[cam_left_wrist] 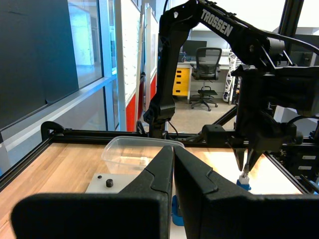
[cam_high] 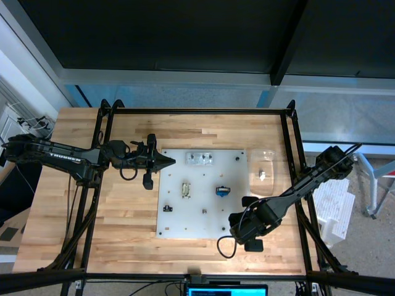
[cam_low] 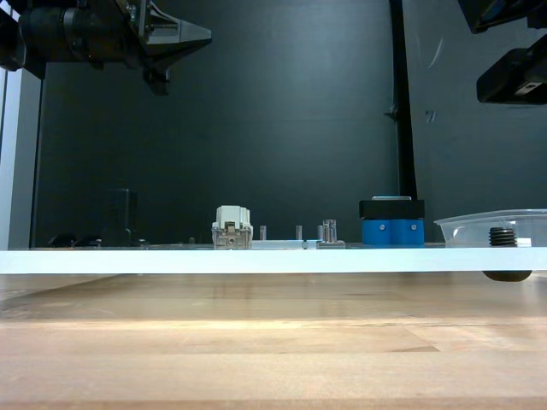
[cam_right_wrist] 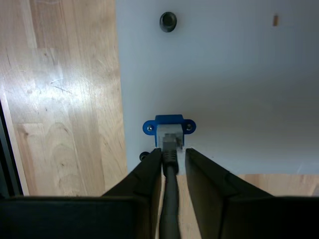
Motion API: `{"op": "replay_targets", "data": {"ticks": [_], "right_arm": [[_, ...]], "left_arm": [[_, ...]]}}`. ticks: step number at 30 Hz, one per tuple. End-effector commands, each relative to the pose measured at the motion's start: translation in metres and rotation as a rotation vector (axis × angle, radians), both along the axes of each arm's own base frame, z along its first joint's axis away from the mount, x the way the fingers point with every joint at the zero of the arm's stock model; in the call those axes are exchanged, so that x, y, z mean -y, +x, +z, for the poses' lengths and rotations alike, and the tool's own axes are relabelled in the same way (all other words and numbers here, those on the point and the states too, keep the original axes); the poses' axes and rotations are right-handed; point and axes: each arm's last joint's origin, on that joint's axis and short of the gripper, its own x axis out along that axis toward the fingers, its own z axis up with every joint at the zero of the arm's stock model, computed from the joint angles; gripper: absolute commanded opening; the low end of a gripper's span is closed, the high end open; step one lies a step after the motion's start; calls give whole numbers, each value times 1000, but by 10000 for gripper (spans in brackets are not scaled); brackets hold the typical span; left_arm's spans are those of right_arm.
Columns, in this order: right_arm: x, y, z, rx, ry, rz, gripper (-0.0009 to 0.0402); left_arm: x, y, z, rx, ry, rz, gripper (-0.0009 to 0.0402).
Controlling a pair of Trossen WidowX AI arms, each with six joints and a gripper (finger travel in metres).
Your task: Pick the RJ45 connector and install on taskboard
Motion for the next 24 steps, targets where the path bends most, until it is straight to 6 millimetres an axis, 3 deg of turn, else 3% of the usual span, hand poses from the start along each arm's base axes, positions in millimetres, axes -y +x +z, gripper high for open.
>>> {"op": "replay_targets", "data": {"ticks": [1, 13, 18, 24], "right_arm": [[0, -1, 6, 21, 13, 0, 110], [12, -17, 35, 58, 42, 2, 217], [17, -24, 49, 101, 73, 2, 227], [19, -26, 54, 113, 82, 3, 216]], "left_arm": [[0, 0, 0, 0, 0, 0, 0], [0, 0, 0, 0, 0, 0, 0], [0, 0, 0, 0, 0, 0, 0], [0, 0, 0, 0, 0, 0, 0]]}}
